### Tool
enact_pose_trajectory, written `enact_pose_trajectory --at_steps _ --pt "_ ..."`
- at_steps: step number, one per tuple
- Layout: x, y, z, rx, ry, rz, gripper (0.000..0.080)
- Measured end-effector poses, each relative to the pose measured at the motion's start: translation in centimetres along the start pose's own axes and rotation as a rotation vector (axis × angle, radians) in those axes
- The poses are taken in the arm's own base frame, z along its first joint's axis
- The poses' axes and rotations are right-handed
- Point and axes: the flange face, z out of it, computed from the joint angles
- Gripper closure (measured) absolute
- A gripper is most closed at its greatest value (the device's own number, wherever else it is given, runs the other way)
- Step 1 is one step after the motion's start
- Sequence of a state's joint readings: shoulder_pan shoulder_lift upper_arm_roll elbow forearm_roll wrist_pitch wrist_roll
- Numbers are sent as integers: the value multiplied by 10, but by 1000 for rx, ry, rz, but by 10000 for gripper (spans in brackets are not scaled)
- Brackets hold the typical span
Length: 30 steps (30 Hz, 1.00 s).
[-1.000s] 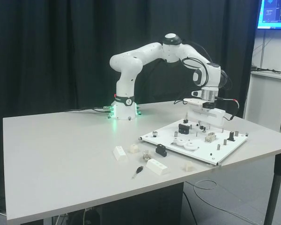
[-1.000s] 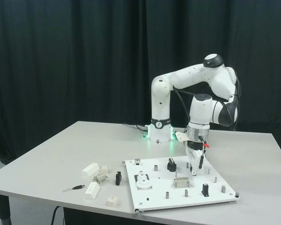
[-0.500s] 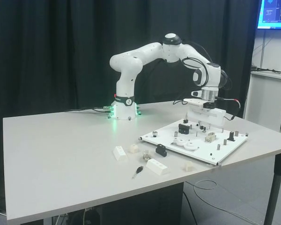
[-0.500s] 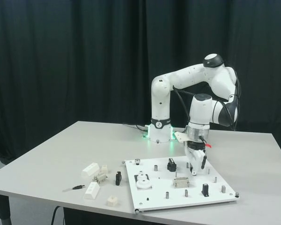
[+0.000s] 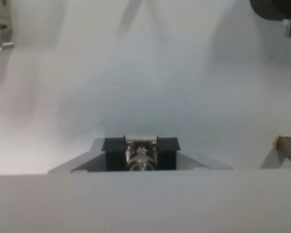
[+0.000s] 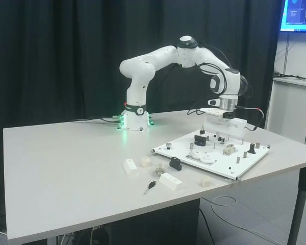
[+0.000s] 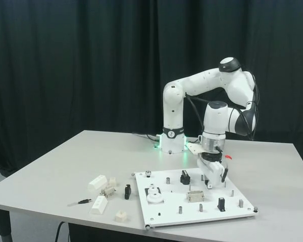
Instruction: Remove BNC.
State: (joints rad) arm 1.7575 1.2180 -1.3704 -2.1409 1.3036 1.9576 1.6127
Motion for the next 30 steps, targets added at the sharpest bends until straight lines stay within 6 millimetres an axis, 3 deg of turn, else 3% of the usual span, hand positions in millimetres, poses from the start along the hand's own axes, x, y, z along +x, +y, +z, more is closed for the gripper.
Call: enact_pose_trajectory --at_steps 30 --pt "-2 -1 0 -10 -8 -340 677"
